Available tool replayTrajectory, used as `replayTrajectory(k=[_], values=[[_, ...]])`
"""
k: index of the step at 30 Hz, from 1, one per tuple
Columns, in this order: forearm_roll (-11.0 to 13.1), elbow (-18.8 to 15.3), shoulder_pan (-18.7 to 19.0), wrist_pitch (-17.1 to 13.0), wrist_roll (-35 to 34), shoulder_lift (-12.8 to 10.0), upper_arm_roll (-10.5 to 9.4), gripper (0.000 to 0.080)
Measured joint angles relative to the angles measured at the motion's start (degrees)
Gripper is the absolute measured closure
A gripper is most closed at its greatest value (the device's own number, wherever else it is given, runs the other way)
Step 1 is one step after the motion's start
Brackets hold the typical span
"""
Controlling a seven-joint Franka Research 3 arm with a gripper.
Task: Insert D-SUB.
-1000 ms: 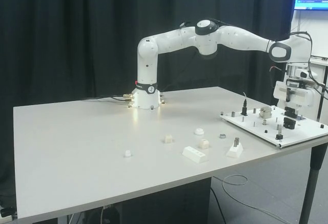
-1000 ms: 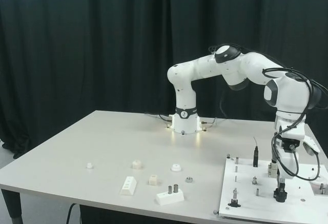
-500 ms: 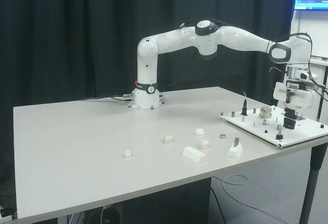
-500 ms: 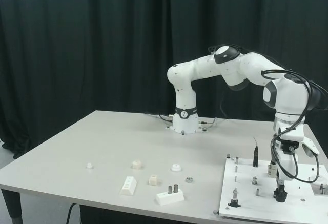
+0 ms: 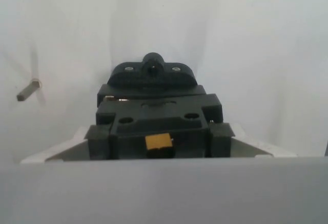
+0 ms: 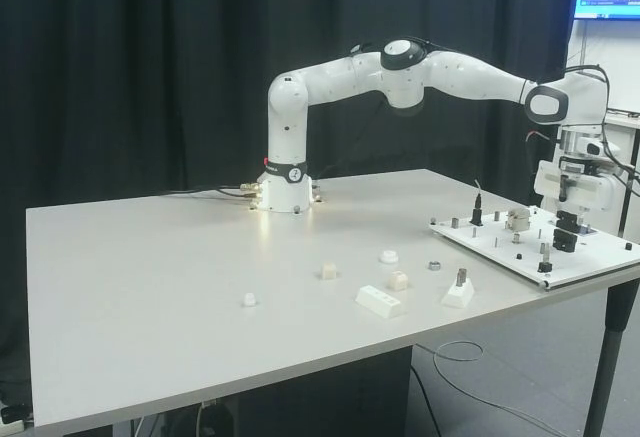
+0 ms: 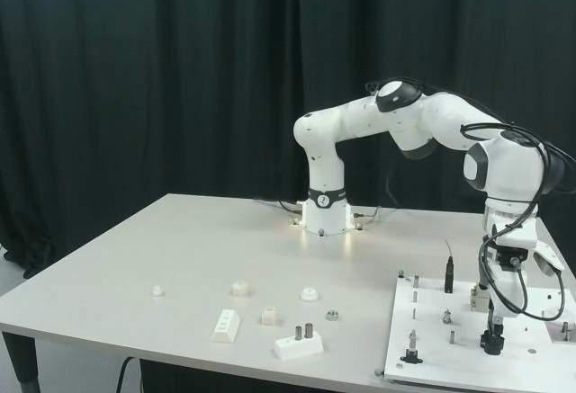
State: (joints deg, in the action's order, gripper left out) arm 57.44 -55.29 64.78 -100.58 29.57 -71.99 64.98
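On the near part of the grey bench (image 6: 150, 287) lie several loose white parts: a small round cap (image 6: 249, 299), a long block (image 6: 380, 301), a small cube (image 6: 398, 280), another cube (image 6: 327, 271), a flat round piece (image 6: 388, 255) and a block carrying two grey pegs (image 6: 459, 288). None of them has shifted over the last second.

Farther along, at the bench's end, sits the white board (image 6: 590, 257) with its pegs and fittings, among them a black upright plug with a thin wire (image 6: 477, 213). The gripper (image 6: 565, 238) hangs over the board's far part, pointing straight down. A second ago its wrist sat lower in the second room view; now it has risen a little, and the cable loop beside it hangs a bit higher, while the black part below stays close to the board.

In the wrist view the jaws are closed onto the D-SUB connector (image 5: 159, 119), a black body gripped from both sides, its face turned down towards a black socket piece (image 5: 151, 73) mounted on the board just beyond it. Whether the two touch cannot be told. A small grey peg (image 5: 28, 90) stands apart to one side.

At the far side the arm's base (image 6: 285, 175) is bolted to the bench, before a black curtain (image 6: 150, 57).
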Motion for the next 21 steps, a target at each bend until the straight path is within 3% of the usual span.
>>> replayTrajectory(k=[21], values=[[-0.4,0.0,0.0,-0.2,-0.9,0.0,0.00,0.0416]])
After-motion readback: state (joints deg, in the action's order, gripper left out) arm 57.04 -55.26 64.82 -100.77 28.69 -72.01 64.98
